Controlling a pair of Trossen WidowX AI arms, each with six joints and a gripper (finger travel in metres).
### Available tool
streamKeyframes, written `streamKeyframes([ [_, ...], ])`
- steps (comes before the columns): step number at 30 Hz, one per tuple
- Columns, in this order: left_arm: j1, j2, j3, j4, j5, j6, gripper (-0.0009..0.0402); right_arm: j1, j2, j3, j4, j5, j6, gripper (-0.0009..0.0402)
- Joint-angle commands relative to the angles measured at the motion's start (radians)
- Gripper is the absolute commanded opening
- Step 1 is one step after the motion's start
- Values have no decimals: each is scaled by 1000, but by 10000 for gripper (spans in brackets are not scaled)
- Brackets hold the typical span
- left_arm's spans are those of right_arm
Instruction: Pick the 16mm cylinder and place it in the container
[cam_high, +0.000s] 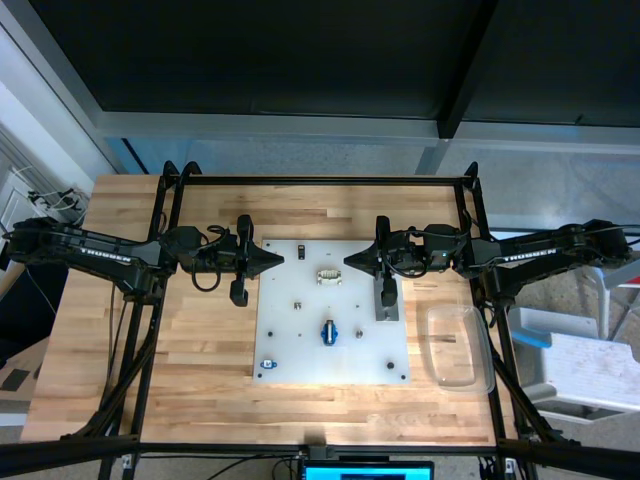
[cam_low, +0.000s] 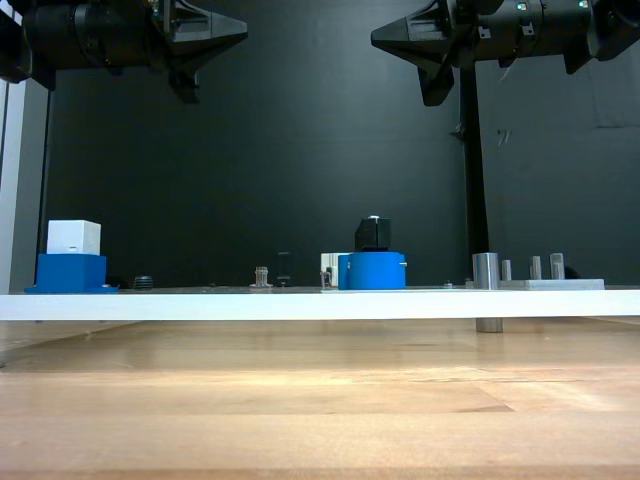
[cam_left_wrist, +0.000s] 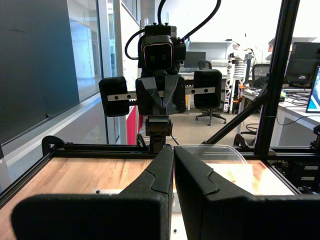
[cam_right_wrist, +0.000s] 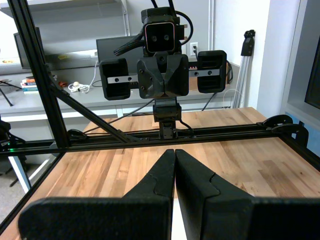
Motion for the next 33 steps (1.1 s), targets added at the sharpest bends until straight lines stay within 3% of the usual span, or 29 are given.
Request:
streamKeyframes([
  [1,0,0,0,0,0,0,0,3,0,0,-2,0,-23,0],
  [10,0,0,0,0,0,0,0,3,0,0,0,-1,-20,0],
  [14,0,0,0,0,0,0,0,3,0,36,-47,1,26,0],
  [25,0,0,0,0,0,0,0,5,11,360,-681,8,24,0],
  [33,0,0,0,0,0,0,0,10,105,592,-1088,7,33,0],
])
